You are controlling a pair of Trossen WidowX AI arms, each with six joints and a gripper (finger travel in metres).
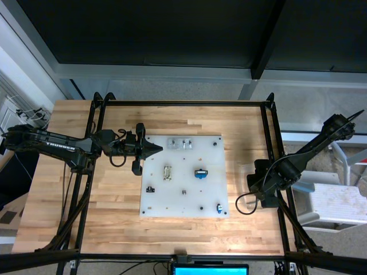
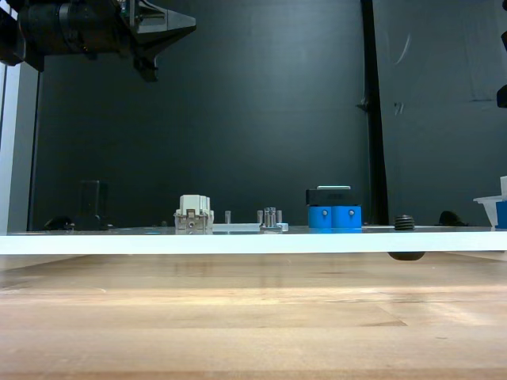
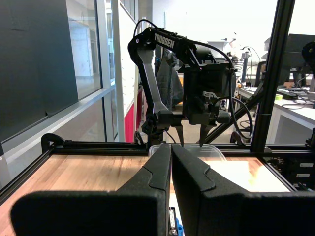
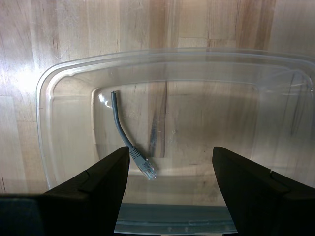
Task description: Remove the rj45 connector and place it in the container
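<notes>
Plug: the plug (image 4: 146, 169) is lying flat on the tray floor, close to 1 long wall, and nothing is touching it. In the right wrist view we are seeing it between the right gripper's 2 fingers, but below them and apart from both.
Cable: a short grey cable stub (image 4: 119, 125) is running from the plug's back and curving across the tray floor to a cut end.
Tray: the tray (image 4: 44, 98) is sitting on the bare wood of the table, to the right of the board. We are making out only the plug and its stub inside it.
Right gripper: the right gripper (image 4: 170, 155) is hanging over the tray and pointing straight down. Its fingers are standing wide apart and gripping nothing.
Left gripper: the left gripper (image 1: 156, 148) is hovering high over the board's far left corner and pointing level toward the right arm. Its 2 fingers are pressing together, and we are seeing nothing between them.
Board: the white board (image 1: 183, 206) is lying in the middle of the table (image 1: 103, 217), between the 2 arms.
Beige connector: the beige connector (image 1: 167, 172) is standing on the board's left half.
Blue connector: the blue connector (image 1: 200, 173) is sitting near the board's middle, to the right of the beige one and apart from it.
Blue part: we are also seeing a small blue part (image 1: 219, 208) standing by the board's near right corner.
</notes>
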